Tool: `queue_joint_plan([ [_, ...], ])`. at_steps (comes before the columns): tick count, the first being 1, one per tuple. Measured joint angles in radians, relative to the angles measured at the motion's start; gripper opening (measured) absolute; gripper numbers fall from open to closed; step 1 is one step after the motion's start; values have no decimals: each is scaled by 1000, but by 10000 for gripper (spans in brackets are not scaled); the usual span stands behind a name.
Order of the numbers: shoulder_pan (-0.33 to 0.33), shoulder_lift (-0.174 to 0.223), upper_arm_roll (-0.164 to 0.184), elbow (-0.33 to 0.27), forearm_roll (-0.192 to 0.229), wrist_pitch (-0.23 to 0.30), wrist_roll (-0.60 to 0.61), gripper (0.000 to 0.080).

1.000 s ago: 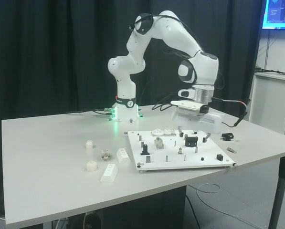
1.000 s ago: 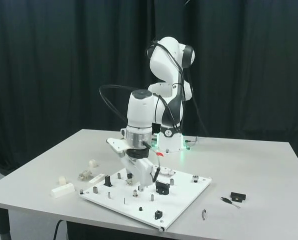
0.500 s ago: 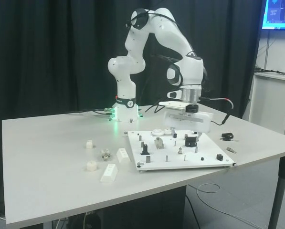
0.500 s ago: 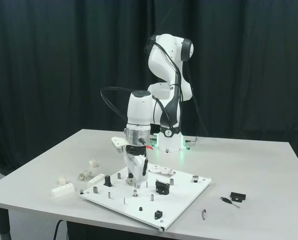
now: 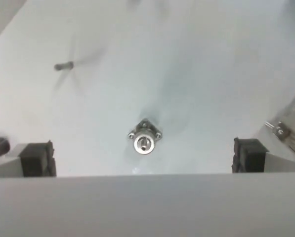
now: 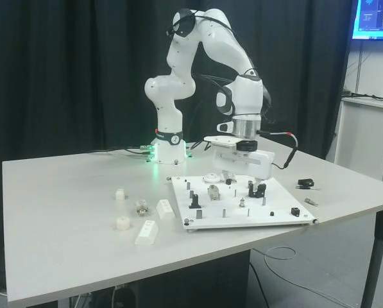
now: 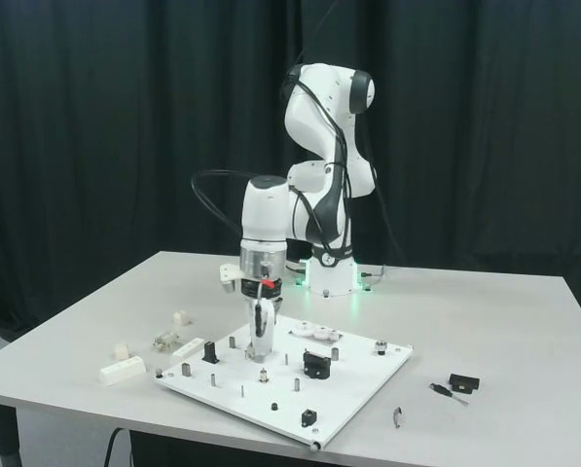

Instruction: Remove BNC.

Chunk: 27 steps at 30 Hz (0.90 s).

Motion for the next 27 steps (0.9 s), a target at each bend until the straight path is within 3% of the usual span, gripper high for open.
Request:
queue_joint_plan([
  [15,-7,3,-3,-4,15,-18,145,800],
  [27,-6,32,2,12,53,-18,232,800],
])
